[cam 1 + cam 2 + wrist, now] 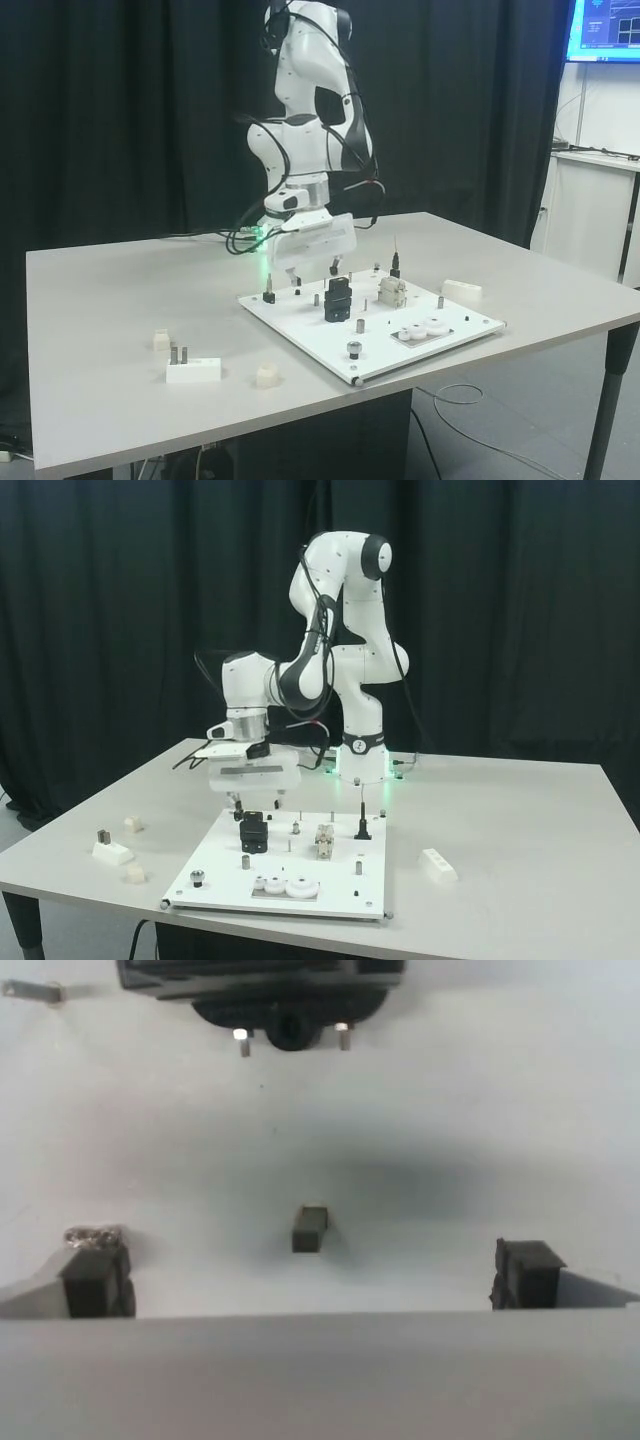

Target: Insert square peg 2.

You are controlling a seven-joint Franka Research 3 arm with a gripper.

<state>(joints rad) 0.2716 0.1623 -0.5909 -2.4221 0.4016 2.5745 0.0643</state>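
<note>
Nearest the wrist camera, our hand [310, 1278] hung with its two black fingertips [97, 1278] spread wide and holding nothing. Between them, a little beyond, the small grey square peg [310, 1229] stood on the white board [450, 1110], close to the midline of the hand and slightly toward twelve o'clock of it. Its visible faces suggested a short block standing upright, the long axis pointing up at the camera, though we could not be sure from that view alone. Farther on, at twelve o'clock, a black fixture [290, 1005] sat on the board.

In the first room view the hand [300, 265] hovered above the back edge of the board [440, 345], which lay on the grey desk [100, 300]. A white block [195, 370] carrying pegs lay well apart at about eight o'clock from the board.

We judged that the coming move turned on a straight descent, with a small shift forward to centre the peg between the fingers before closing.
</note>
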